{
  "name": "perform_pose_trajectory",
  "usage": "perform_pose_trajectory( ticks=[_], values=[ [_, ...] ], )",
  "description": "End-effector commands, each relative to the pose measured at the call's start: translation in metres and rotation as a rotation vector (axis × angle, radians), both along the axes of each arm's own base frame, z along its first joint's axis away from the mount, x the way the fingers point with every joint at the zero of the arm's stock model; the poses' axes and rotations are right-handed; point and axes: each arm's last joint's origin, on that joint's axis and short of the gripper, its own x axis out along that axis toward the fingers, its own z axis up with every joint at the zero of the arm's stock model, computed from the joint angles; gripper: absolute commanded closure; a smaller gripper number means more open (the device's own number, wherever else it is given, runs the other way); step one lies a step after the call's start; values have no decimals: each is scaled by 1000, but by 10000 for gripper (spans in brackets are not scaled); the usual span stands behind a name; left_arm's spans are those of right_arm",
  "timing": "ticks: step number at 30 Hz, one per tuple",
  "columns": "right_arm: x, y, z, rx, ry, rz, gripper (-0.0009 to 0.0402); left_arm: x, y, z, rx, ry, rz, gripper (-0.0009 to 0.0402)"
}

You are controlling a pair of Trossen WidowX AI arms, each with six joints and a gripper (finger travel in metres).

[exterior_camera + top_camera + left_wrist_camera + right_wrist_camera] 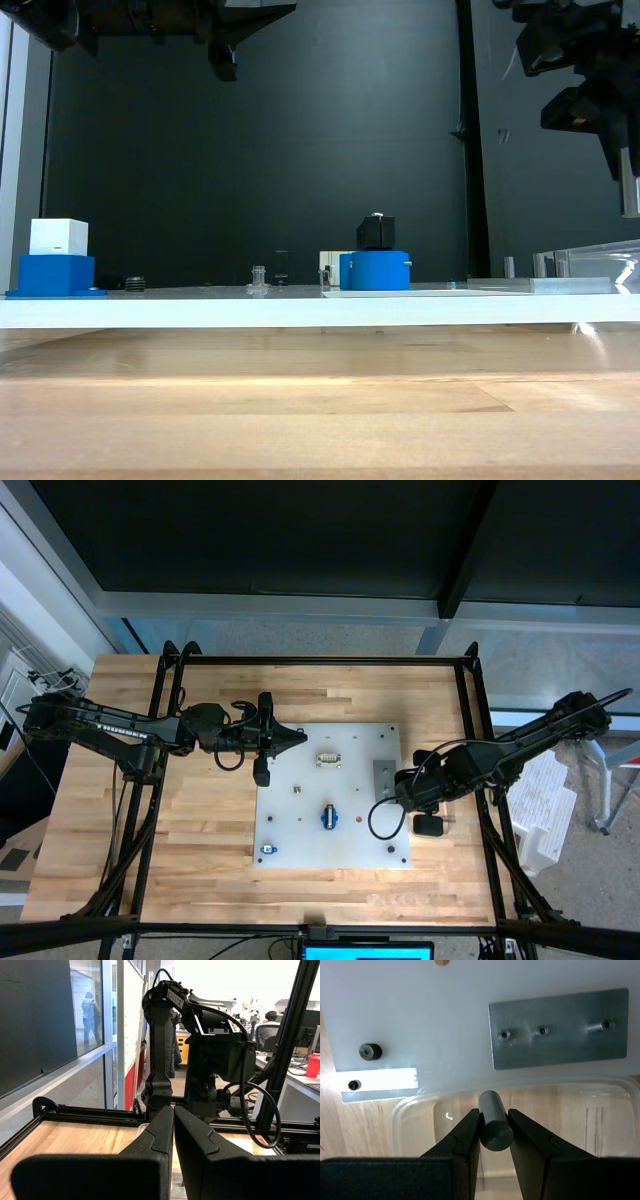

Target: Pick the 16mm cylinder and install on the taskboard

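We see the 16mm cylinder (493,1124), a short, smooth grey metal peg with a flat round end, pinched between the jaws of the right gripper (493,1113). It is held above the clear plastic tray (410,1110), just beside the edge of the taskboard (420,1005) and near its grey metal block (560,1027). The left gripper (173,1109) hangs over the board's left edge, jaws pressed together on nothing, and the only writing we can read is "TROSSEN" on the right arm (162,1035).

Left gripper (298,737) over taskboard (300,830) far-left corner; right gripper (393,796) at right edge, beside grey block (384,775).
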Motion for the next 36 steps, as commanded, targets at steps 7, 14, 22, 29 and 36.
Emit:
perform_pose_trajectory(
  ticks=[7,14,22,29,36],
  values=[
    [23,6,-4,-11,25,-14,389,0,0,0,0,0,0,392],
    [39,11,-6,-14,33,-18,389,0,0,0,0,0,0,392],
    [56,15,-10,-11,24,-27,389,0,0,0,0,0,0,392],
    [71,18,-16,-13,29,-34,389,0,0,0,0,0,0,392],
    [83,21,-17,-13,26,-34,389,0,0,0,0,0,-1,392]
  ],
)
